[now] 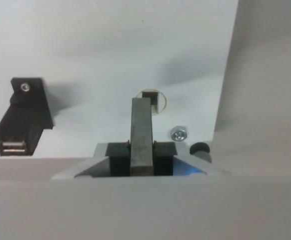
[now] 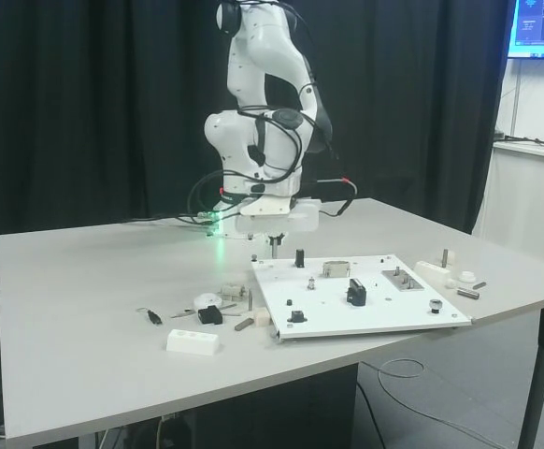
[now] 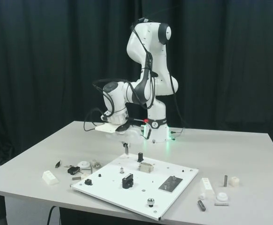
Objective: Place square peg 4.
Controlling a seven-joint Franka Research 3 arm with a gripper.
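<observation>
Gripper (image 1: pixel 141 159) clamps a dark, matte, square-sided peg (image 1: pixel 141 135) above the white board's (image 1: pixel 100 65) square hole (image 1: pixel 152 97), beside a shiny hex nut (image 1: pixel 178 134).

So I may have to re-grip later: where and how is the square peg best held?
By its upper end, coming straight down from above, as the hand holds it now. The square peg is a long grey bar with flat sides, so the two fingers can clamp opposite faces squarely. Gripping high leaves the lower end free to enter the square hole in the white board.
</observation>
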